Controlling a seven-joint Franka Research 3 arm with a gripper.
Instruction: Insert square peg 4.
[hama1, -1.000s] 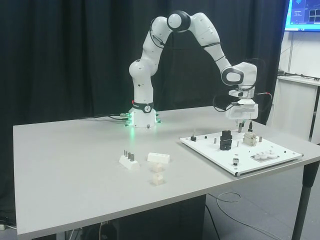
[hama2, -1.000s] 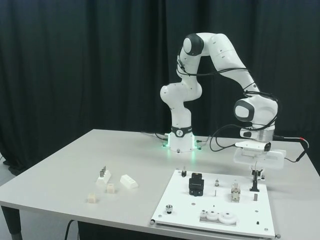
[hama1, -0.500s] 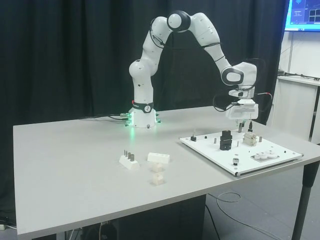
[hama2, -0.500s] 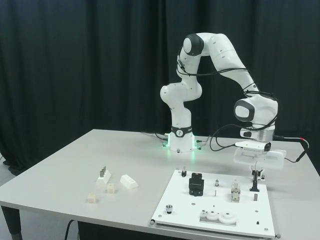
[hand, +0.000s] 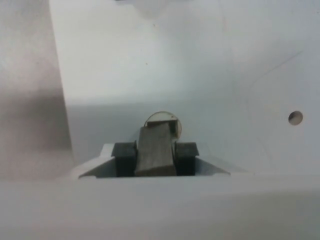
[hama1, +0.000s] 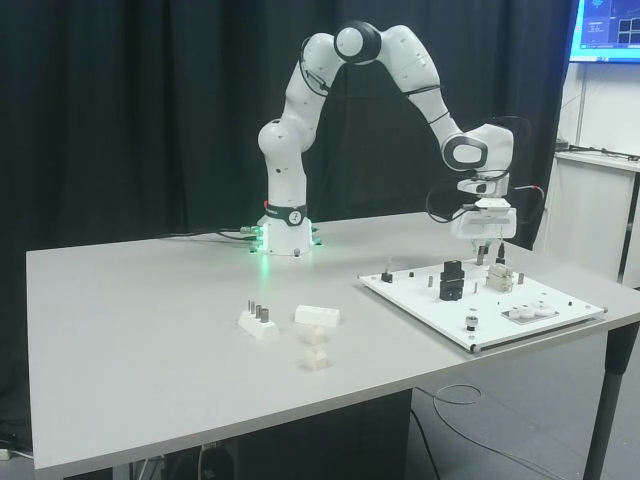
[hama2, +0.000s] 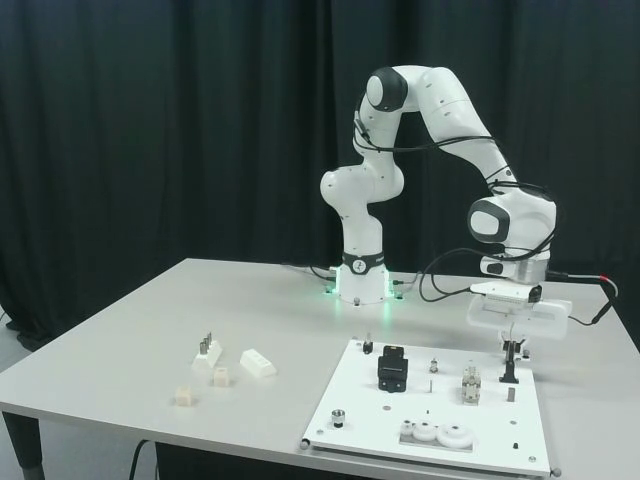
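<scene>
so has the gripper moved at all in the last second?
No. In both room views the gripper sits at the same spot over the white board, level with the black block as before, its fingers shut on the square peg.

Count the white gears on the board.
2, as far as the second room view shows: one gear and a second gear side by side at the near edge of the board. Smaller ones may be hidden.

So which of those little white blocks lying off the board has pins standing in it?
The white block farthest from the white board; grey pins stand in it, the other three have none.
</scene>
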